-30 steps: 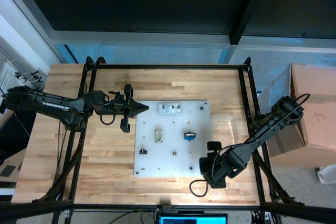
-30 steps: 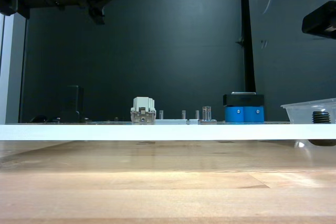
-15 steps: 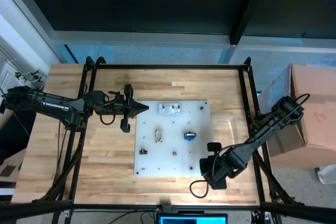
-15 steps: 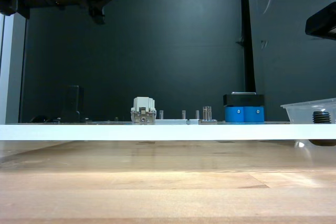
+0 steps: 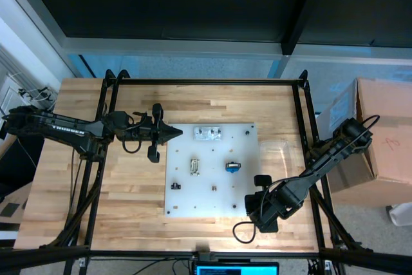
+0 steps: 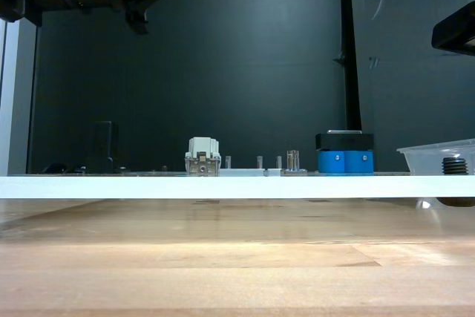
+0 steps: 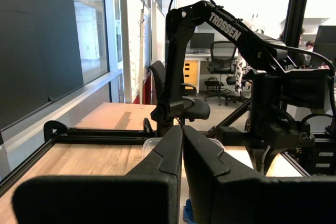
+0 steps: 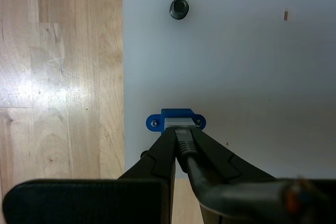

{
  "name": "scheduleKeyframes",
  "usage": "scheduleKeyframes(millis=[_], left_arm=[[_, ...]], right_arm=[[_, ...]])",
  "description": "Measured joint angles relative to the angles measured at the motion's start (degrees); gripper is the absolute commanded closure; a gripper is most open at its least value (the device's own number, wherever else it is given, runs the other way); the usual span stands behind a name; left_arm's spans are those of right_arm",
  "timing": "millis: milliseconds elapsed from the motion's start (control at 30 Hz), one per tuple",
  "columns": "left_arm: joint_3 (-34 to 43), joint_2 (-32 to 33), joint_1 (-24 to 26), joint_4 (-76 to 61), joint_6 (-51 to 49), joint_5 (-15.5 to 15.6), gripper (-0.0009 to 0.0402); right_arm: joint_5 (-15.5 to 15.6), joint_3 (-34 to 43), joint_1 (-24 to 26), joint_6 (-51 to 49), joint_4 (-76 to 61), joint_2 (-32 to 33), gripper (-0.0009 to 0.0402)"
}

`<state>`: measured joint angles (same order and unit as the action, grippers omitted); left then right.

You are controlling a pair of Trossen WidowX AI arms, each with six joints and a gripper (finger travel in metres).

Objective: Remove the RJ45 connector from the taskboard and place in the container

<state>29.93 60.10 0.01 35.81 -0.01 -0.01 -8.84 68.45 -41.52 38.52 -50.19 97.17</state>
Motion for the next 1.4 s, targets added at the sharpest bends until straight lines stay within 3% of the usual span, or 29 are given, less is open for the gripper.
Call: scheduleKeyframes(millis=[500, 1067, 1400], left_arm=[[0.0, 0.0, 0.0, 0.0, 0.0, 0.0, 0.0393], [0.0, 0.0, 0.0, 0.0, 0.0, 0.0, 0.0393], [0.0, 0.0, 0.0, 0.0, 0.0, 0.0, 0.0393]], right_arm=[[-0.2, 3.3, 0.0, -0.1, -4.8, -1.4, 0.0393], [-0.4, 5.0, 4.2, -0.9, -10.5, -11.2, 0.0393], [-0.5, 5.0, 5.4, -2.2, -13.0, -12.5, 0.0393]])
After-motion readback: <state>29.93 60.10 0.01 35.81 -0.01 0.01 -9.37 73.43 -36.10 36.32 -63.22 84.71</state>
